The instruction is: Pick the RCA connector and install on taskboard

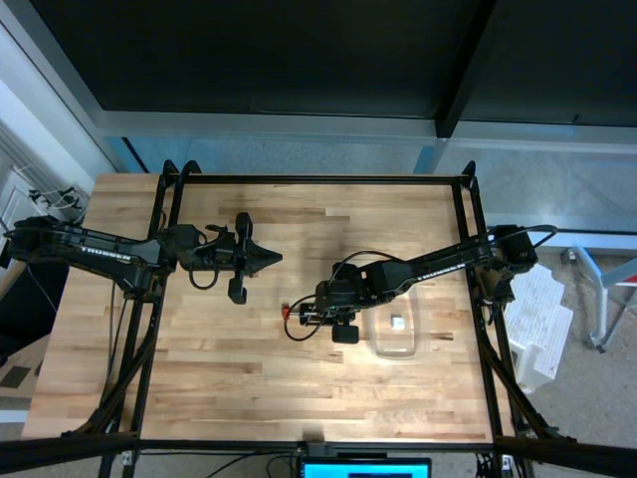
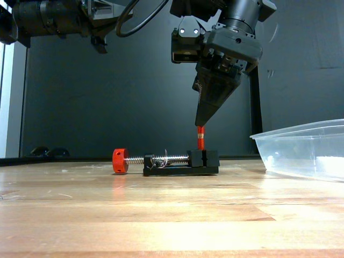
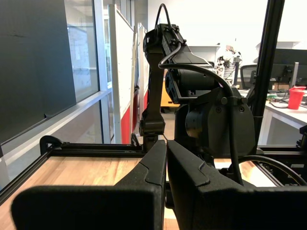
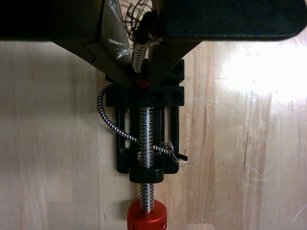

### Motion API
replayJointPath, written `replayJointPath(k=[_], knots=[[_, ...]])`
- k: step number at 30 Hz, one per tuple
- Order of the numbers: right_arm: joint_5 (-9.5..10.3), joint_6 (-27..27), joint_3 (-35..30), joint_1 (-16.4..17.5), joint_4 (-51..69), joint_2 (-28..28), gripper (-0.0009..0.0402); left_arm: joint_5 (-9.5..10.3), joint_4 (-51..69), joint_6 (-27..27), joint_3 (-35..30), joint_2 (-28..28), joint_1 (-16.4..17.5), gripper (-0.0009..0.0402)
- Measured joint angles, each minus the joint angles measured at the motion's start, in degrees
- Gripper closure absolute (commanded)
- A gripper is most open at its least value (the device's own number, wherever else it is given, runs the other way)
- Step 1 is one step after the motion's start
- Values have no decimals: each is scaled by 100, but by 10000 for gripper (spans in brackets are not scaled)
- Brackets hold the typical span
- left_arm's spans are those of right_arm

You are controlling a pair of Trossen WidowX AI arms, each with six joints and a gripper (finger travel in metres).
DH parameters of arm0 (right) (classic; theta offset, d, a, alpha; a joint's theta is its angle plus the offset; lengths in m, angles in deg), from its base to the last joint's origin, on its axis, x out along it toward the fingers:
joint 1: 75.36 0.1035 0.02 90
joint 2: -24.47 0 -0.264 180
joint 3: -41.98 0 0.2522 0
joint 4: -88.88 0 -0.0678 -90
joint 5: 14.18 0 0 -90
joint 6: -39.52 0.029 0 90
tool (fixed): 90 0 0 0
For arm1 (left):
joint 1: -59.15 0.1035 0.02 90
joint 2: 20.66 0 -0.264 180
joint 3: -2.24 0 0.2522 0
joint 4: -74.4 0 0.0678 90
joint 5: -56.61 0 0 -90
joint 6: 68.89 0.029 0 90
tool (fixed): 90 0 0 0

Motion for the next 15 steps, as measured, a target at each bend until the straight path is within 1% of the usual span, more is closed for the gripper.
replayJointPath(k=[15], knots=[[2,-20,133,0,-153,2,393,0,0,2,0,0,0,393]])
